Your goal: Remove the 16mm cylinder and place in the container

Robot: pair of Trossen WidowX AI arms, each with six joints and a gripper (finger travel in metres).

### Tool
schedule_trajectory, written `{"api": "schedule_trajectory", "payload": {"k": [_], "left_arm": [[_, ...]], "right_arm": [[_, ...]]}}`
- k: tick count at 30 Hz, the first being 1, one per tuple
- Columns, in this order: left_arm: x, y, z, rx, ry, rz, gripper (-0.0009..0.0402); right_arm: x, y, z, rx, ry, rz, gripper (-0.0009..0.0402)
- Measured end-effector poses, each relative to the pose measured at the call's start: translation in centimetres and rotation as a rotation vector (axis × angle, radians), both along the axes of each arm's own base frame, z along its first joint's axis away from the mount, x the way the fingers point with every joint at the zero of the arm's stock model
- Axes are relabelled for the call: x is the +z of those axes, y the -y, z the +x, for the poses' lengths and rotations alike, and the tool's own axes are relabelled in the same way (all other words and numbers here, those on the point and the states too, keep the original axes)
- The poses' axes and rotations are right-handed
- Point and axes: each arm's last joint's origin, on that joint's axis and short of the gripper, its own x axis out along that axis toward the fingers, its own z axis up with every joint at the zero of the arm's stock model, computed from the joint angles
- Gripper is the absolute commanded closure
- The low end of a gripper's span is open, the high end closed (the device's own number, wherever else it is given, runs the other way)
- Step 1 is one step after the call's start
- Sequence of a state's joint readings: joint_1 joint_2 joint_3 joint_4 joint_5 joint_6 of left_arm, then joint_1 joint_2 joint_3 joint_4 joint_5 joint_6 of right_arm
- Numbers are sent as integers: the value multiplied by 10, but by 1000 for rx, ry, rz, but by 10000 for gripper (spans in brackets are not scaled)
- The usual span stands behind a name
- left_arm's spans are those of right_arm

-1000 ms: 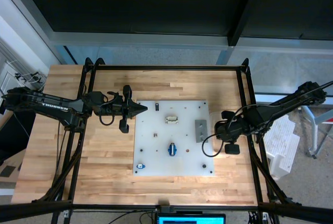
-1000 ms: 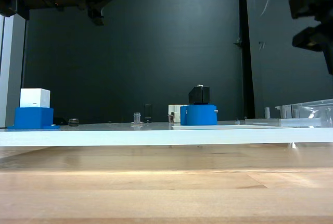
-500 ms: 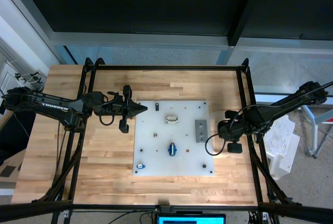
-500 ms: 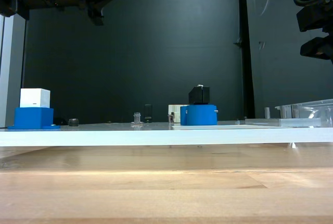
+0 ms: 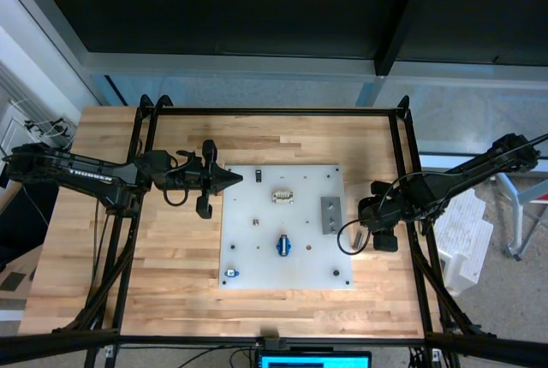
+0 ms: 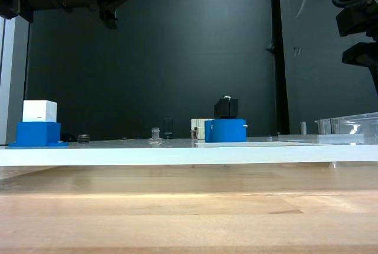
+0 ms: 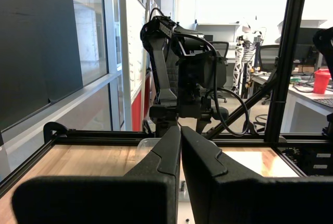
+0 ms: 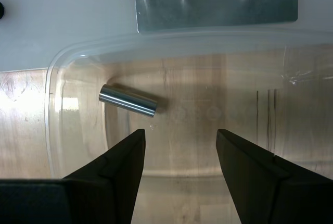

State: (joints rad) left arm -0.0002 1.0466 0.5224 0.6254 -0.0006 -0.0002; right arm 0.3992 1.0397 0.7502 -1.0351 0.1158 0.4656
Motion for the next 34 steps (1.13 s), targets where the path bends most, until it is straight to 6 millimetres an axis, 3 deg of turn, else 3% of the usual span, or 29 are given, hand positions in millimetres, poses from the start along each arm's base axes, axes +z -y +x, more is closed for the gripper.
{"api": "schedule_trajectory", "payload": {"k": [10,25,34], "left_arm": [[0,0,0,0,0,0,393],[0,0,0,0,0,0,393],[0,0,0,0,-1,0,393]], "right_arm": [[23,6,13,30,115,-43,221],[74,45,60,0,799,-114,396],[87,56,70,-5,1050,-133,392]]}}
